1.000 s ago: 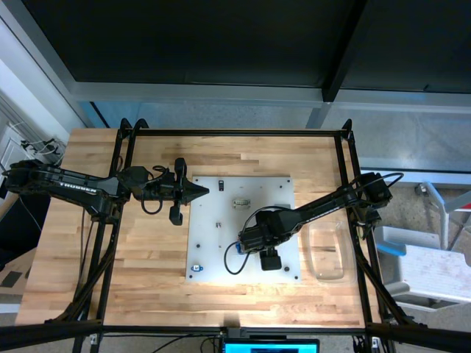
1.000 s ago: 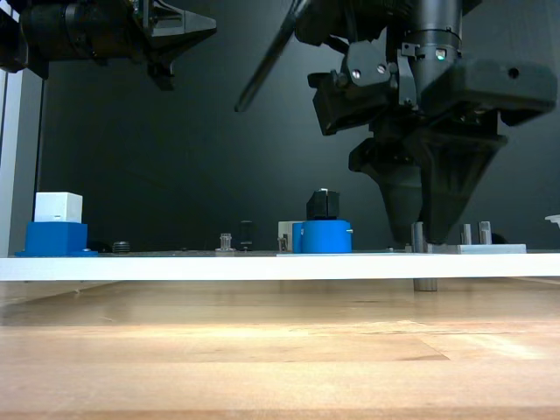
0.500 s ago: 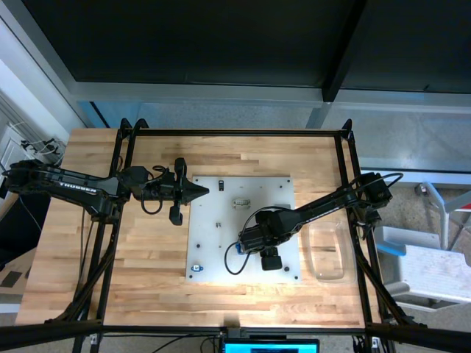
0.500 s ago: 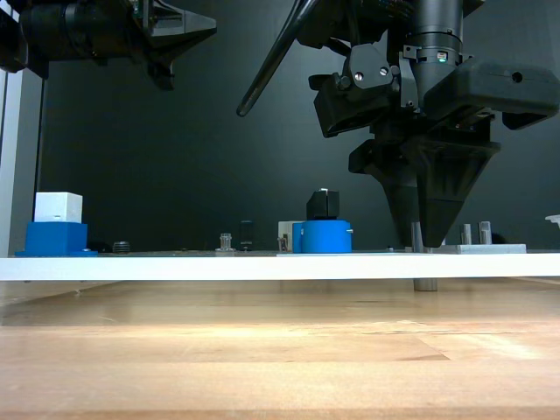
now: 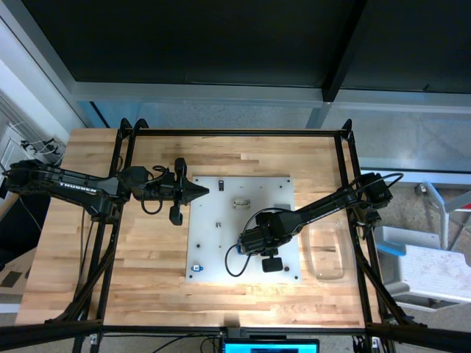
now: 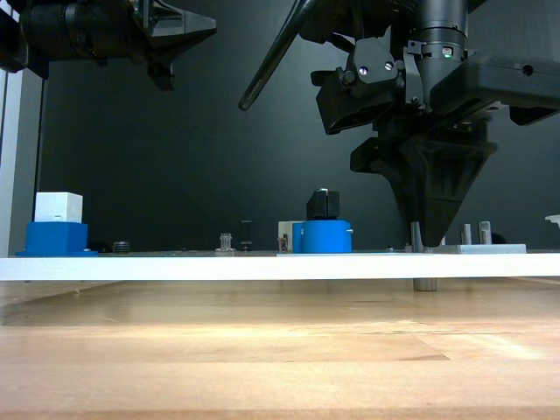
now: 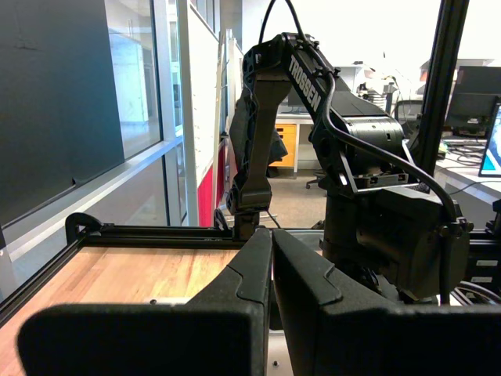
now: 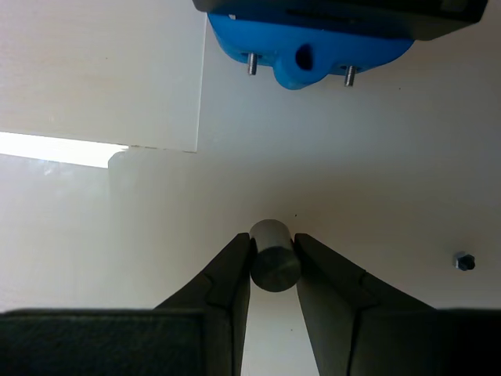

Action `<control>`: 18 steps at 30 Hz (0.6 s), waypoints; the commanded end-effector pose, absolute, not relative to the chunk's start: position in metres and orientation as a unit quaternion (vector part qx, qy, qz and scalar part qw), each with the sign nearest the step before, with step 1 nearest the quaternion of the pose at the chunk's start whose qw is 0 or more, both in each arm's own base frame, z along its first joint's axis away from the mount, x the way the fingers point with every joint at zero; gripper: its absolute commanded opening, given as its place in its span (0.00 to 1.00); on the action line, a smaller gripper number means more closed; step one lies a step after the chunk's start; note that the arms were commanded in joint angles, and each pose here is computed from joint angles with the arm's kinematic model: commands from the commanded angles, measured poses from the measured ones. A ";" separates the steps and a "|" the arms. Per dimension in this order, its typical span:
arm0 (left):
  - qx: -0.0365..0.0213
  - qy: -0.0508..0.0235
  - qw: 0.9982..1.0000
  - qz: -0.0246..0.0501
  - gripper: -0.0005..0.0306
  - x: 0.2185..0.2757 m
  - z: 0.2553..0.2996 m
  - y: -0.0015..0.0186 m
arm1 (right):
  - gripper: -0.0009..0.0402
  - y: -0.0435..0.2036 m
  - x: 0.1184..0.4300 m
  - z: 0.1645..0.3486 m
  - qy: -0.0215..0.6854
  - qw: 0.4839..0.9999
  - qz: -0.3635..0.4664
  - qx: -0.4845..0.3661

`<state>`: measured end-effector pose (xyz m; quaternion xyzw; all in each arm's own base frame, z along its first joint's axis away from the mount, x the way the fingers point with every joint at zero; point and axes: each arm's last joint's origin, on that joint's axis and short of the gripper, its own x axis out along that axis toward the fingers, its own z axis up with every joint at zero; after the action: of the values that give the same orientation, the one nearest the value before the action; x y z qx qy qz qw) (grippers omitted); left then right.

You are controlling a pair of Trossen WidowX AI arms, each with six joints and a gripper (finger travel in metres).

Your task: Pick the 16mm cylinder and place it in the container

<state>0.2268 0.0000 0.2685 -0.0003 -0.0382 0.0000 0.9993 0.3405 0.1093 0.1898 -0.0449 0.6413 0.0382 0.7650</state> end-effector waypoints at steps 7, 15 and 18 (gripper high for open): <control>0.000 -0.038 0.999 0.000 0.02 0.2268 0.2686 0.0000 | 0.10 0.110 0.341 0.191 0.640 0.766 0.037 -0.047; 0.000 -0.038 0.999 0.000 0.02 0.2268 0.2686 0.0000 | 0.08 0.110 0.339 0.194 0.638 0.768 0.038 -0.047; 0.000 -0.038 0.999 0.000 0.02 0.2268 0.2686 0.0000 | 0.08 0.110 0.337 0.199 0.635 0.770 0.039 -0.047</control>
<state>0.2268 0.0000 0.2686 -0.0001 -0.0384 0.0000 0.9993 0.3380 0.1101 0.1963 -0.0474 0.6362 0.0382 0.7692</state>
